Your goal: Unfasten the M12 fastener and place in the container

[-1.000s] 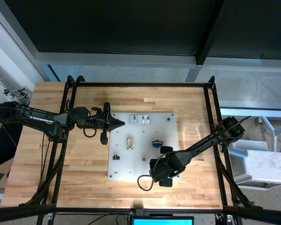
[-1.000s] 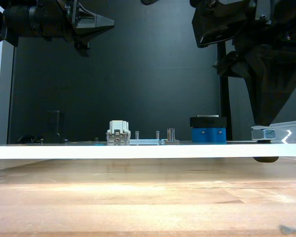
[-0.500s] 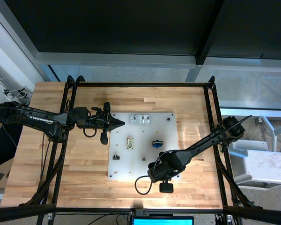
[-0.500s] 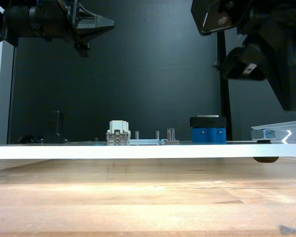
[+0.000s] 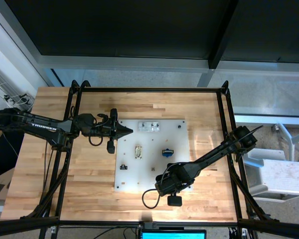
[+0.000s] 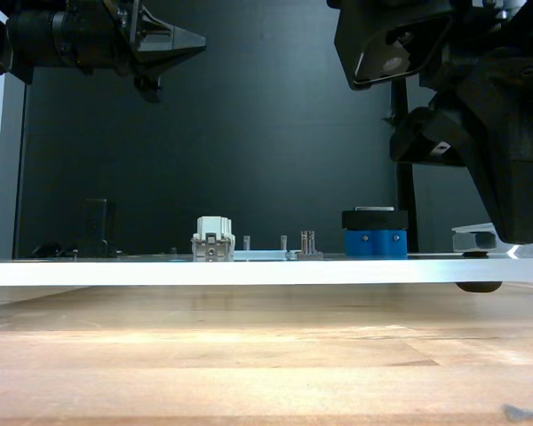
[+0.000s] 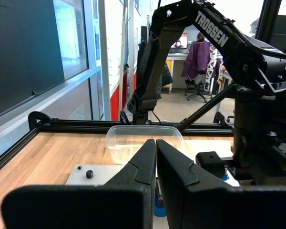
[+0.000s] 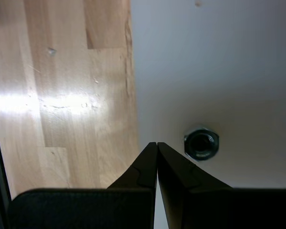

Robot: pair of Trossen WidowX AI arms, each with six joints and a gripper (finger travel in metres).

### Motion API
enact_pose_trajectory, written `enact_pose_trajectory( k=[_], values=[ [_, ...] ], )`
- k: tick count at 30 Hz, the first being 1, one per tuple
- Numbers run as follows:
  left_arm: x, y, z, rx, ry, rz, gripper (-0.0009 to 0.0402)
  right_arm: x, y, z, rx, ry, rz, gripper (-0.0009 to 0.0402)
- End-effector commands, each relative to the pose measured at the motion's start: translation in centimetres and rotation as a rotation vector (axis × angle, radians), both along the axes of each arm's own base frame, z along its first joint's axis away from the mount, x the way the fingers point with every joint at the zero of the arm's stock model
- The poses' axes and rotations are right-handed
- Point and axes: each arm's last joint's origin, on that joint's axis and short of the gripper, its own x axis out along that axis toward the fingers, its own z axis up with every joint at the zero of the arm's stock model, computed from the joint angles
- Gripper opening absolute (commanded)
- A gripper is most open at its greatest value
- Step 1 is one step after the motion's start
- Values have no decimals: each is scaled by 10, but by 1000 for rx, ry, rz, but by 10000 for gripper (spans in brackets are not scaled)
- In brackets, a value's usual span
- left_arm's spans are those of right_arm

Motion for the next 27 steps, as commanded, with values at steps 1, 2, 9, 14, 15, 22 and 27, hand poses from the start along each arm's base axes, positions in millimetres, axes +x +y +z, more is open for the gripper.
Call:
enact_pose_trajectory(
  k=[1,2,9,14,15,22,27],
  values=[
    [0,0,0,0,0,0,0,-1,-1,-1,-27,3,-11,0],
    [0,0,0,0,0,0,0,-1,-2,-1,-37,6,-16,0],
    [0,0,0,0,0,0,0,-3,-3,-2,-56,17,-33,0],
    [0,0,0,0,0,0,0,-3,-4,-2,-61,16,-38,0],
    [0,0,0,0,0,0,0,-3,-4,-2,-61,16,-39,0],
    [0,0,0,0,0,0,0,-5,-7,0,-134,6,-49,0],
    [0,0,0,0,0,0,0,-10,-16,8,-289,-41,-146,0]
  ],
)
